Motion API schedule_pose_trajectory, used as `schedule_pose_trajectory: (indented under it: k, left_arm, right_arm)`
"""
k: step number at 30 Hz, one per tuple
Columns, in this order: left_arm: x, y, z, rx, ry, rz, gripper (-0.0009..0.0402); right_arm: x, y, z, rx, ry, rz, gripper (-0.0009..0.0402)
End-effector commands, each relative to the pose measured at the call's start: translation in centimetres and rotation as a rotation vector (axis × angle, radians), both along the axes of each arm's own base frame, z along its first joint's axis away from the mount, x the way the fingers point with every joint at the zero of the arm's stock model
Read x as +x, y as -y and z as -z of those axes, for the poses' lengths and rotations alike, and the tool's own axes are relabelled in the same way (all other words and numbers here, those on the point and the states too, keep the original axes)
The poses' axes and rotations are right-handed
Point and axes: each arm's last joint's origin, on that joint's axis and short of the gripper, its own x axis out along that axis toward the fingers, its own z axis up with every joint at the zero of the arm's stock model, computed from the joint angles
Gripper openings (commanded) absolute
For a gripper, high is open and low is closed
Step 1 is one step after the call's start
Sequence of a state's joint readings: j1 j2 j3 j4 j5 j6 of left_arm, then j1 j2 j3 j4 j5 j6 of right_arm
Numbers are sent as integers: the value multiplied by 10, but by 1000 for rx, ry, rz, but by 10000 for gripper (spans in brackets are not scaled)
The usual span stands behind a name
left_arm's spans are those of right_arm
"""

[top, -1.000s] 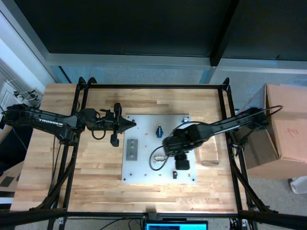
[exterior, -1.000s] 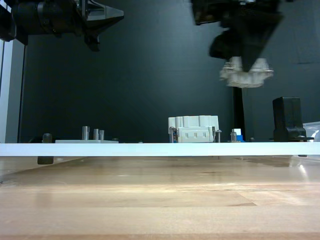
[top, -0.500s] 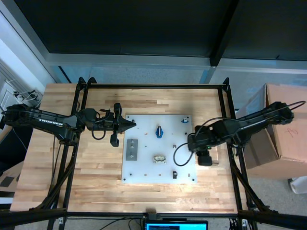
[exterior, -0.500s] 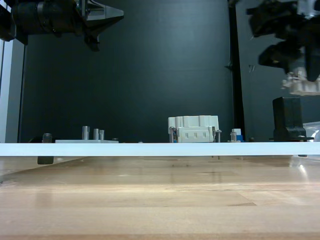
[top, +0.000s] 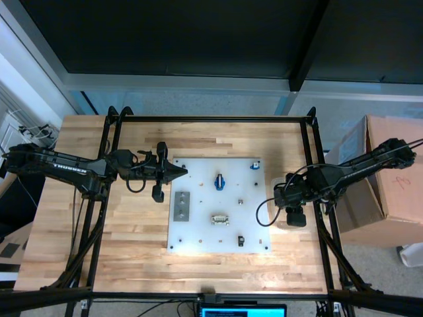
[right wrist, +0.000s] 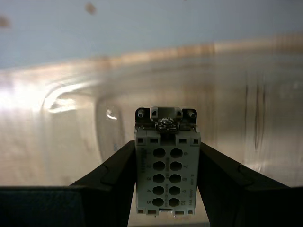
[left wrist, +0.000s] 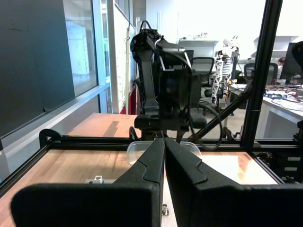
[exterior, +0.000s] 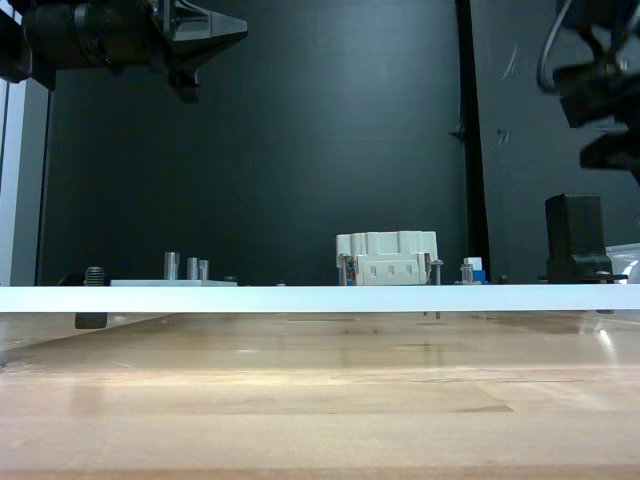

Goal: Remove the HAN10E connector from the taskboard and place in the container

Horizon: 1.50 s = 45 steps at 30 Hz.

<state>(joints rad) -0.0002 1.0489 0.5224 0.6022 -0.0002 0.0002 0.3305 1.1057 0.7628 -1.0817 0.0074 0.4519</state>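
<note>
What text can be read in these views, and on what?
"TROSSEN": left arm, whose left gripper hangs shut by the board, at its left edge.
Red mark, perhaps "A": cardboard box.
Pin numbers on the HAN10E connector, held in the right gripper over the container: too small to read.

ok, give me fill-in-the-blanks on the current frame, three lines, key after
1. The right tool is shut on the ____.
2. It hangs over the clear ____.
3. The left tool, above the taskboard's left edge, is ____.
Missing: HAN10E connector; container; shut.
</note>
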Motion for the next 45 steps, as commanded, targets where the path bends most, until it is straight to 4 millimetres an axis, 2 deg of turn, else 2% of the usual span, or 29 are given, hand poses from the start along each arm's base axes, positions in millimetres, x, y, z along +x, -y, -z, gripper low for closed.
schedule_pose_trajectory:
  k: [1, 7, 14, 23, 29, 33, 37, 45]
  left_arm:
    - [0, 0, 0, 0, 0, 0, 0]
    - [0, 0, 0, 0, 0, 0, 0]
    - [0, 0, 0, 0, 0, 0, 0]
    - [0, 0, 0, 0, 0, 0, 0]
    - [0, 0, 0, 0, 1, 0, 0]
    - [0, 0, 0, 0, 1, 0, 0]
    - [0, 0, 0, 0, 1, 0, 0]
    - [0, 0, 0, 0, 0, 0, 0]
  right_arm:
    - [-2, 0, 11, 4, -10, 51, 17]
    - [-5, 2, 26, 7, -21, 105, 42]
    - [-10, 4, 40, -17, -27, 176, 112]
    - [-9, 4, 39, -31, -16, 179, 226]
    - [-5, 3, 31, -25, 8, 143, 277]
    - [3, 2, 14, -41, 71, 97, 282]
    - [16, 6, -9, -35, 166, 53, 270]
    - [50, 16, -51, -72, 520, -59, 204]
